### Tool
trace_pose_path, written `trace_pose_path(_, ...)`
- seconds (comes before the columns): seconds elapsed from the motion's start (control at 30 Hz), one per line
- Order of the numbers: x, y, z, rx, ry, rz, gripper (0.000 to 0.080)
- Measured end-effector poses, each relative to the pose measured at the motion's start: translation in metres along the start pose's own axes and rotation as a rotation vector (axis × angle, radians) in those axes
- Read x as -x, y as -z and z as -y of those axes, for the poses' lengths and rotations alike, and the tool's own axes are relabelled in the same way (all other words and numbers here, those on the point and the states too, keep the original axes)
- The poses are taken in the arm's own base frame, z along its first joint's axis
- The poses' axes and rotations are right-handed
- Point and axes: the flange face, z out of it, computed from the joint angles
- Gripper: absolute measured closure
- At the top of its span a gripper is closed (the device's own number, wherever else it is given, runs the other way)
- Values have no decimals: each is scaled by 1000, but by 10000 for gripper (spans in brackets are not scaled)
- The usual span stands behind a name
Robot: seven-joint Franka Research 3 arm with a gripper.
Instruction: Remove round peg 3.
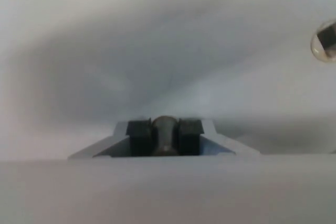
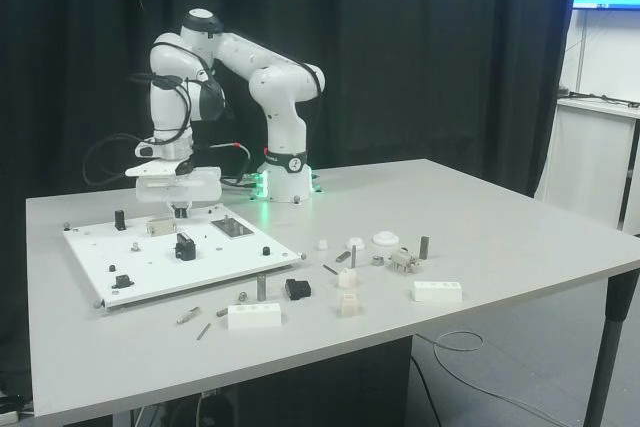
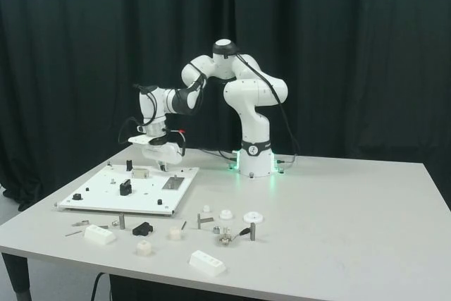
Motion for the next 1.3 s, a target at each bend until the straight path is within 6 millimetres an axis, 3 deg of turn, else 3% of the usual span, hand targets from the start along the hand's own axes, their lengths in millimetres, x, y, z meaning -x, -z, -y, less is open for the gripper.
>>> trace_pose_path(0.4, -3, 8, 1, 16, -110, 23, 697)
trace_pose_path(1.3, -7, 11, -3, 3, -141, 52, 697)
